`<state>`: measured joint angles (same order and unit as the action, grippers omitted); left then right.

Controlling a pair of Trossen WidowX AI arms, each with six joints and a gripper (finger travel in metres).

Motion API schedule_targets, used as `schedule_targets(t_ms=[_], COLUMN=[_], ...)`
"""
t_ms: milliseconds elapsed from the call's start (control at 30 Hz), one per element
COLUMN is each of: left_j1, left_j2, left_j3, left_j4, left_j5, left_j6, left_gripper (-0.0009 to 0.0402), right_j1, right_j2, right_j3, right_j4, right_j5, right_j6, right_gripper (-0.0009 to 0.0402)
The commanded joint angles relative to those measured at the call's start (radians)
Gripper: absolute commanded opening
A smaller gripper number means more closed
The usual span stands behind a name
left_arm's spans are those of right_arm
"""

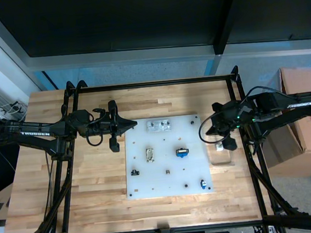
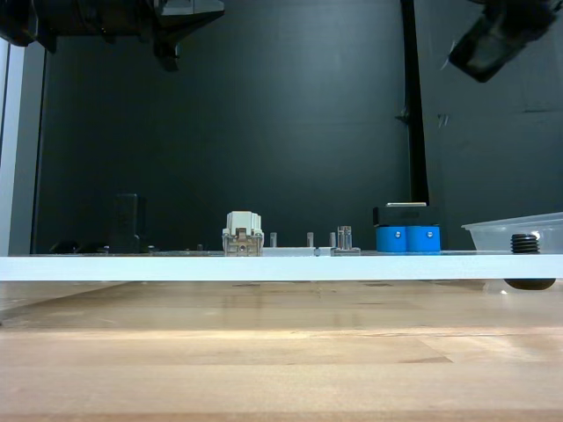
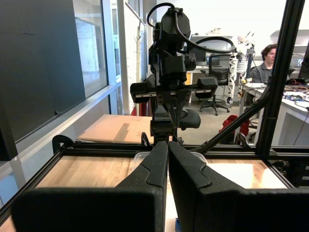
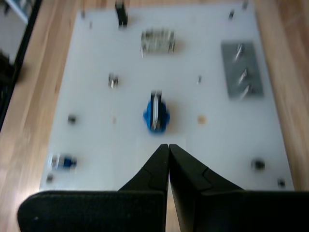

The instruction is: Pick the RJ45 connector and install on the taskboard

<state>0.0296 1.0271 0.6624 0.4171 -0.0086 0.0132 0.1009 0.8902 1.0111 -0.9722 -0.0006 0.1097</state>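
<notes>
Now, neither arm holds anything. The right gripper (image 4: 168, 147) hangs high over the right edge of the board (image 1: 167, 176), tilted down toward it, with its fingers pressed together and nothing between them. The left gripper (image 3: 168, 145) hovers over the board's left edge, toward the far corner. It points across the table and is likewise pressed together and empty.

The connector (image 1: 219, 147) seems to be the small pale piece lying free in the clear tray (image 1: 223, 163). The tray sits on the table (image 1: 98, 210) just beside the board's right edge, almost under the right gripper. I cannot tell how the piece is turned.

The step in hand looks like the pick, and it has not begun. Spread the right fingers well before you descend. Come down inside the tray walls without touching the rim, since the tray looks light and may slide. Line the fingers across the connector's flat sides, and close only once it sits squarely between them. Lift straight up until you are above the walls before swinging over the board. Which seat takes it, I cannot tell from here.
</notes>
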Motion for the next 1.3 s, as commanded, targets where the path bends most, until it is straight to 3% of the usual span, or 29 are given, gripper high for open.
schedule_targets(t_ms=[33, 467, 900, 1033, 1300], left_j1=[0.0, 0.0, 0.0, 0.0, 0.0], left_j2=[0.0, 0.0, 0.0, 0.0, 0.0], left_j3=[0.0, 0.0, 0.0, 0.0, 0.0], left_j4=[0.0, 0.0, 0.0, 0.0, 0.0], left_j5=[0.0, 0.0, 0.0, 0.0, 0.0], left_j6=[0.0, 0.0, 0.0, 0.0, 0.0], left_gripper=[0.0, 0.0, 0.0, 0.0, 0.0], right_j1=[0.007, 0.011, 0.011, 0.013, 0.018], right_j2=[0.0, -0.011, -0.009, 0.006, 0.029], right_j3=[0.047, 0.23, 0.227, 0.163, -0.042], right_j4=[-0.118, -0.513, -0.557, -0.556, -0.473], right_j5=[0.009, 0.017, 0.019, 0.036, 0.034], right_j6=[0.014, 0.039, 0.043, 0.089, 0.143], right_gripper=[0.0, 0.0, 0.0004, 0.004, 0.0157])
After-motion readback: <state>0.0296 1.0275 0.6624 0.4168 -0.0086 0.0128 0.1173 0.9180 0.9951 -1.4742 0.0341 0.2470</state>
